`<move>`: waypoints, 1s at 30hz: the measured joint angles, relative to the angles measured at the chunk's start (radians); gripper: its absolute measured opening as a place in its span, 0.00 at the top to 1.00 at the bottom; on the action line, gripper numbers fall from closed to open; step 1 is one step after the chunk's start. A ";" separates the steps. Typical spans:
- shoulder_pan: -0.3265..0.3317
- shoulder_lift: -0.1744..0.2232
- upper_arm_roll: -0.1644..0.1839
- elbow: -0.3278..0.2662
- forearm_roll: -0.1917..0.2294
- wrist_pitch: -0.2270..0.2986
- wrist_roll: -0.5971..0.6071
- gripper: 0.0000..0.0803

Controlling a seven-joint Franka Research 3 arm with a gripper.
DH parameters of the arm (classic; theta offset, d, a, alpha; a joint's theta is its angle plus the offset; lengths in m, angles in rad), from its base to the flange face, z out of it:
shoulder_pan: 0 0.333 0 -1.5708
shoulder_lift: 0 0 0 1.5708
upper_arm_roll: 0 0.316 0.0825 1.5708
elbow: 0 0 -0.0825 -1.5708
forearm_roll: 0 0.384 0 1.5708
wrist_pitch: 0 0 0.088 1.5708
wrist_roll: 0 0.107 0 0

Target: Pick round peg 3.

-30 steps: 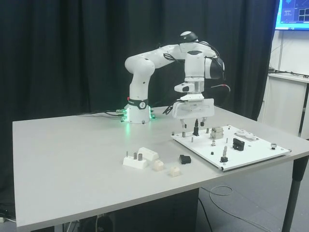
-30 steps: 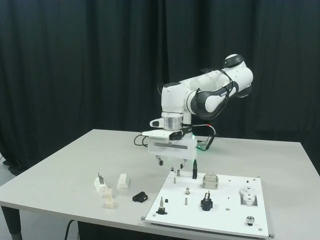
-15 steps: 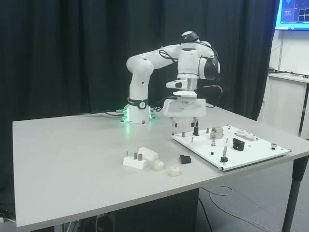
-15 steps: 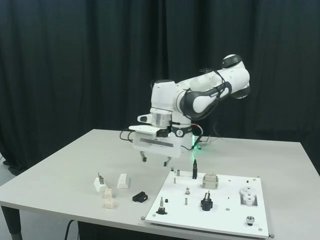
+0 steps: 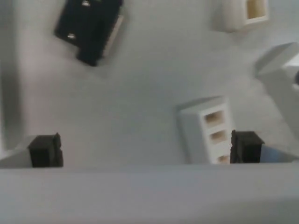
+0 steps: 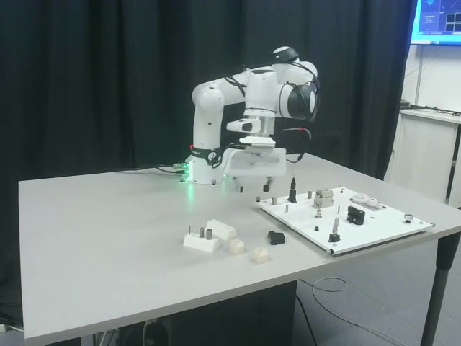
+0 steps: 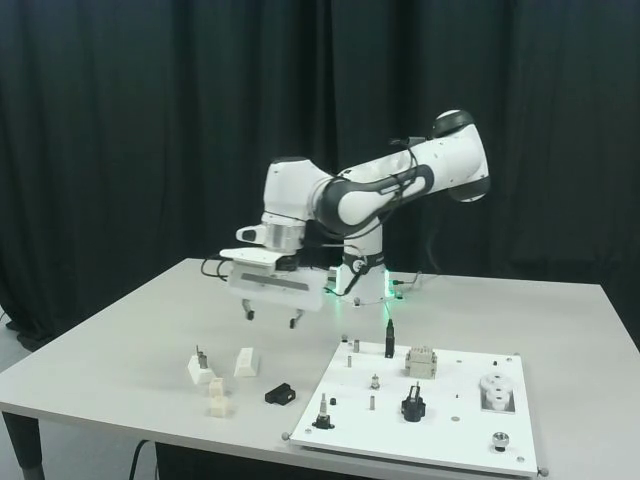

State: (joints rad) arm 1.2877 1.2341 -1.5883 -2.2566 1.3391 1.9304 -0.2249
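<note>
**Arm in transit above the loose blocks, peg not yet reached**

While the white arm [image 7: 400, 185] hangs over the grey table [image 6: 94, 238], the step in hand looks like the approach: nothing is gripped. Seen from the second room view, the white board [image 7: 450, 440] lies at about four o'clock from the gripper [image 7: 270, 318], well apart from it. The gripper hovers empty above the table, its two black fingertips [image 5: 45, 150] spread wide with only bare table and a slotted white block [image 5: 208, 128] between them. The small white holder [image 7: 200, 368], at roughly seven o'clock from the gripper, carries thin upright pegs; round peg 3 [image 6: 190, 232] is probably one of these, though which one I cannot tell. The next move, I judge, calls for centring over that holder, then descending straight so the fingers straddle one peg only.
</note>
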 joint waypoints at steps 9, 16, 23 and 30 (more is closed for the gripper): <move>-0.131 0.020 0.007 0.076 0.000 -0.051 -0.231 0.00; -0.232 0.037 0.023 0.148 0.000 -0.068 -0.329 0.00; -0.321 0.046 0.041 0.205 -0.001 -0.083 -0.389 0.00; -0.399 0.056 0.056 0.249 0.000 -0.100 -0.435 0.00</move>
State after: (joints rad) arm 0.8891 1.2904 -1.5320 -2.0072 1.3386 1.8308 -0.6597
